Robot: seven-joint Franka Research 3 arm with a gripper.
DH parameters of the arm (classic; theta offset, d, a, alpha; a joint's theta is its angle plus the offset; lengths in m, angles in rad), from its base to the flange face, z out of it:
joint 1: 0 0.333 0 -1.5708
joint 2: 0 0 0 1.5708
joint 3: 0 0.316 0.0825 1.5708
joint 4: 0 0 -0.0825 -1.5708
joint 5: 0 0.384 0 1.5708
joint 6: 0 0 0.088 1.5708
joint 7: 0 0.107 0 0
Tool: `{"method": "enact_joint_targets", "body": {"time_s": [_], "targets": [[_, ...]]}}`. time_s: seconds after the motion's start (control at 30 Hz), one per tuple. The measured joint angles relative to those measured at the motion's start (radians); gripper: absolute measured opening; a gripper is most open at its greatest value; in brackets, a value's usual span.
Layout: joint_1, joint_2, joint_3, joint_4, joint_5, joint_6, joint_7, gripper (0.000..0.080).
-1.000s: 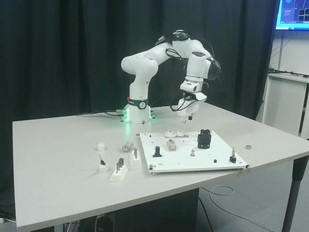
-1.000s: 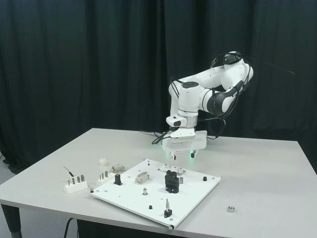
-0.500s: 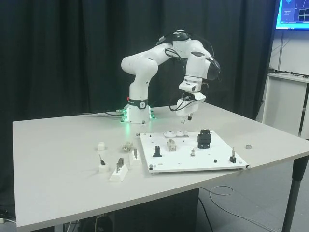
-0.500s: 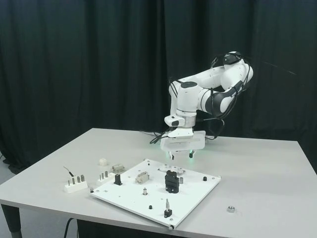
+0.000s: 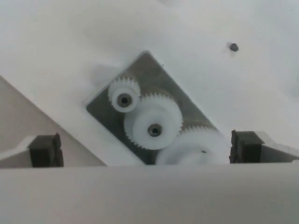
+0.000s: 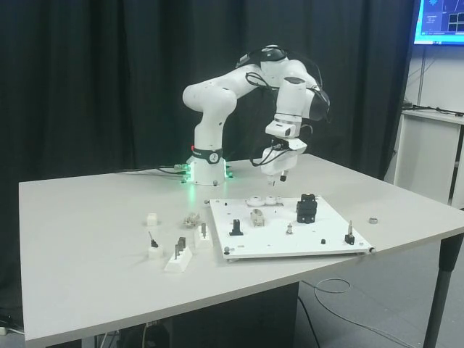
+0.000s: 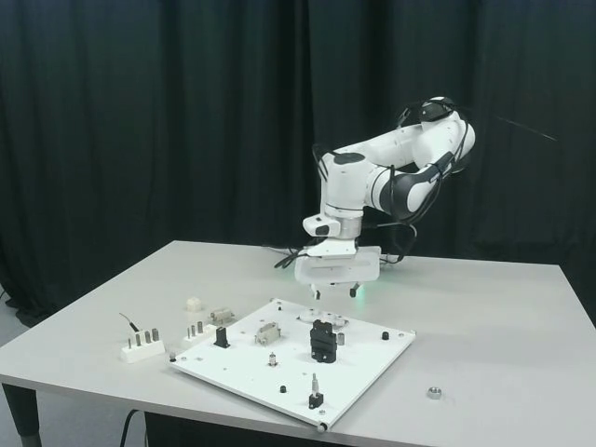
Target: Pick waterproof.
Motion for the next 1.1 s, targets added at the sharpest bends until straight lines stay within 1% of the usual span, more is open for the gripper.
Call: {"method": "enact_joint_targets", "body": {"time_s": [0.63,0.87,1.1], "targets": [[-0.062,0.0,0.0,0.002,0.006,0.048,0.0,0.08],[-0.105,0.0,-0.004,0.0,0.006,0.072,0.032,0.08],[-0.16,0.002,-0.012,-0.003,0.006,0.099,0.074,0.08]]}}
